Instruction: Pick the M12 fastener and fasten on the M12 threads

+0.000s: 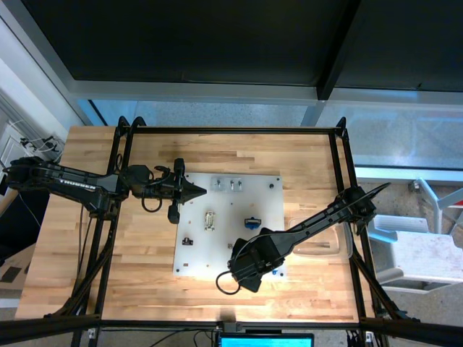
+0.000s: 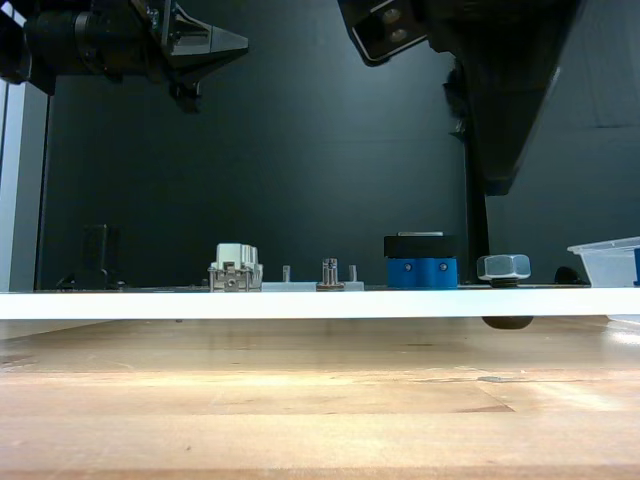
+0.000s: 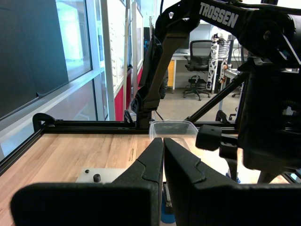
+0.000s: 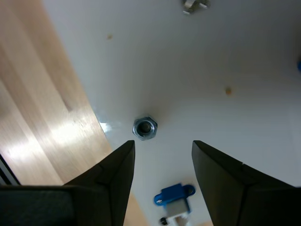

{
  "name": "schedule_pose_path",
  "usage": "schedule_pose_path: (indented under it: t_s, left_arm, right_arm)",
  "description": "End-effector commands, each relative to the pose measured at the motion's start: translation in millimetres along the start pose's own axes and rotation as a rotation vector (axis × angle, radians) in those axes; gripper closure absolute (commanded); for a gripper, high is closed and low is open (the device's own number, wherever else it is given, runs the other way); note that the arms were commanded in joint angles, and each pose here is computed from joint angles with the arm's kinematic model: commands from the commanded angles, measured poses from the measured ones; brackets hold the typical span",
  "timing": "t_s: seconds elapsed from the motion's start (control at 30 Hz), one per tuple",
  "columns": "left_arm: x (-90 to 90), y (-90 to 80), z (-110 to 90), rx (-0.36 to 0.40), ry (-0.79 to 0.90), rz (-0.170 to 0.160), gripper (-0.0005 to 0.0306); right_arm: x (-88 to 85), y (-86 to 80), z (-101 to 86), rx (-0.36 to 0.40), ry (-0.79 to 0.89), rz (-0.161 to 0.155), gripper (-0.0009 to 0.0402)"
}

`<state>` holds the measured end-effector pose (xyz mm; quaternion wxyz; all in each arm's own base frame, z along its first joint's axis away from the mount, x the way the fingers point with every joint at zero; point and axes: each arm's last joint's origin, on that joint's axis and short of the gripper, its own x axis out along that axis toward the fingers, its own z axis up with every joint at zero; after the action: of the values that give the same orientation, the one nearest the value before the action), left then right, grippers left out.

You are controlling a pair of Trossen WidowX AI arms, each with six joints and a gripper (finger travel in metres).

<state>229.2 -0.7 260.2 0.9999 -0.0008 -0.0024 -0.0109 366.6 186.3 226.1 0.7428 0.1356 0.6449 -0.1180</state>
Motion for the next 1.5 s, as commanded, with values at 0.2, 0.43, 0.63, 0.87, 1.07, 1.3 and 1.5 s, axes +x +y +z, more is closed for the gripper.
schedule_pose_path:
  t_s: [0.2, 0.43, 0.63, 0.87, 1.07, 1.3, 1.5]
  left_arm:
    - [0.0, 0.0, 0, 0.000, 0.000, 0.000, 0.0300]
    - [0.0, 0.1, 0, 0.000, 0.000, 0.000, 0.0300]
    - [0.0, 0.1, 0, 0.000, 0.000, 0.000, 0.0300]
    - [0.0, 0.1, 0, 0.000, 0.000, 0.000, 0.0300]
    - [0.0, 0.0, 0, 0.000, 0.000, 0.000, 0.0300]
    - [0.0, 0.0, 0, 0.000, 0.000, 0.000, 0.0300]
    - [0.0, 0.0, 0, 0.000, 0.000, 0.000, 0.0300]
  right_arm:
    - [8.5, 1.8, 1.3, -0.159, 0.002, 0.004, 0.0311]
    - [15.5, -1.1, -2.1, -0.188, 0.024, -0.017, 0.0385]
    - [16.5, -1.8, -2.5, -0.192, 0.023, -0.026, 0.0392]
    - [17.2, -2.6, -2.8, -0.196, -0.002, -0.063, 0.0393]
    - [21.8, -2.2, -7.8, -0.206, 0.012, -0.073, 0.0393]
    - [34.7, -3.5, -11.0, -0.220, 0.012, -0.062, 0.0393]
    - [37.7, -2.4, -10.1, -0.226, -0.005, -0.046, 0.0393]
